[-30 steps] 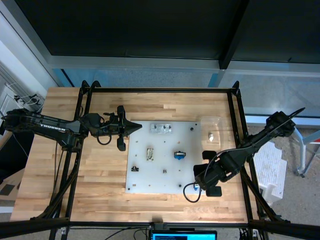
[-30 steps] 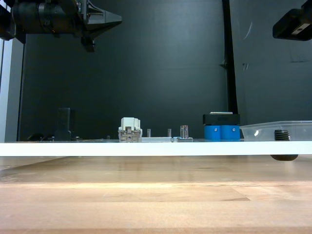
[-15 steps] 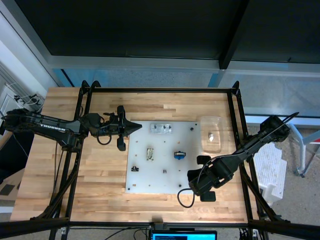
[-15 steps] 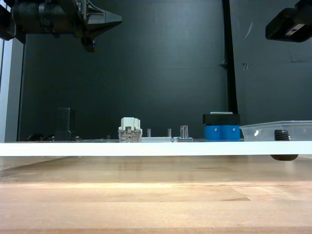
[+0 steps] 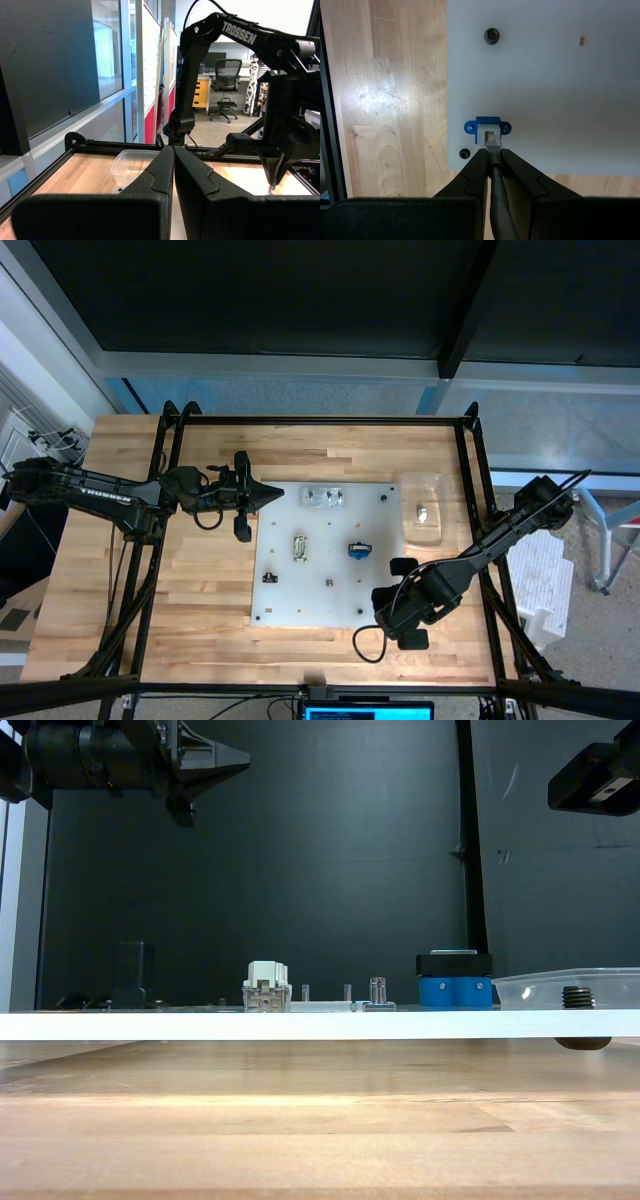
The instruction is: Pick the RJ45 connector and install on taskboard
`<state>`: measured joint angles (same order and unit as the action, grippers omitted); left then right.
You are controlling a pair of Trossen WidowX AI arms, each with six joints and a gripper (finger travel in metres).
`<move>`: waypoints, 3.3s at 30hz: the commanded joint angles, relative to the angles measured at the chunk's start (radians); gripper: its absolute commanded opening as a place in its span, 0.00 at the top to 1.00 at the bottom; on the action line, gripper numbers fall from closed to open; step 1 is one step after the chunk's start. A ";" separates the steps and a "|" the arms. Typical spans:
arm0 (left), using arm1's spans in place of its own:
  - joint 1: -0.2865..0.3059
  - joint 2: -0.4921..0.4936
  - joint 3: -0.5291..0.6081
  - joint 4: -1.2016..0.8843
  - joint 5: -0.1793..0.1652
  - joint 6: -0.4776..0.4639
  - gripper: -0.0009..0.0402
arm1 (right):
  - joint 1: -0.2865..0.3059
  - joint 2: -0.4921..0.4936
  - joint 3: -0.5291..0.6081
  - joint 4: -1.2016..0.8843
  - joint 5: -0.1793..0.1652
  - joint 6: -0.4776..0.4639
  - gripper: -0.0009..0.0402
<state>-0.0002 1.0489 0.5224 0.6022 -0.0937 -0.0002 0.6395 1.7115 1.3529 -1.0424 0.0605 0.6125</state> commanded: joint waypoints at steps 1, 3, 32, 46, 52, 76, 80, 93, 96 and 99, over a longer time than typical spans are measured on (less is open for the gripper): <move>0.000 0.000 0.000 0.000 0.000 0.000 0.98 | 0.001 0.000 -0.001 0.003 0.000 0.001 0.98; 0.000 0.000 0.000 0.000 0.000 0.000 0.98 | 0.002 0.000 -0.002 0.004 0.001 0.000 0.98; 0.000 0.000 0.000 0.000 0.000 0.000 0.98 | 0.004 0.000 -0.027 0.034 0.006 0.001 0.98; 0.000 0.000 0.000 0.000 0.000 0.000 0.98 | 0.005 0.000 -0.044 0.047 -0.001 0.000 0.98; 0.000 0.000 0.000 0.000 0.000 0.000 0.98 | 0.005 0.000 -0.062 0.069 -0.001 0.000 0.98; 0.000 0.000 0.000 0.000 0.000 0.000 0.98 | 0.005 0.000 -0.106 0.121 -0.001 -0.015 0.98; 0.000 0.000 0.000 0.000 0.000 0.000 0.98 | 0.005 0.000 -0.106 0.121 -0.001 -0.014 0.98; 0.000 0.000 0.000 0.000 0.000 0.000 0.98 | 0.005 -0.006 -0.095 0.117 -0.003 -0.018 0.92; 0.000 0.000 0.000 0.000 0.000 0.000 0.98 | 0.005 -0.006 -0.090 0.116 -0.001 -0.018 0.85; 0.000 0.000 0.000 0.000 0.000 0.000 0.98 | 0.005 -0.006 -0.082 0.112 -0.001 -0.017 0.79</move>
<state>-0.0002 1.0489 0.5228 0.6022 -0.0937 -0.0002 0.6437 1.7103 1.2617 -0.9276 0.0570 0.5934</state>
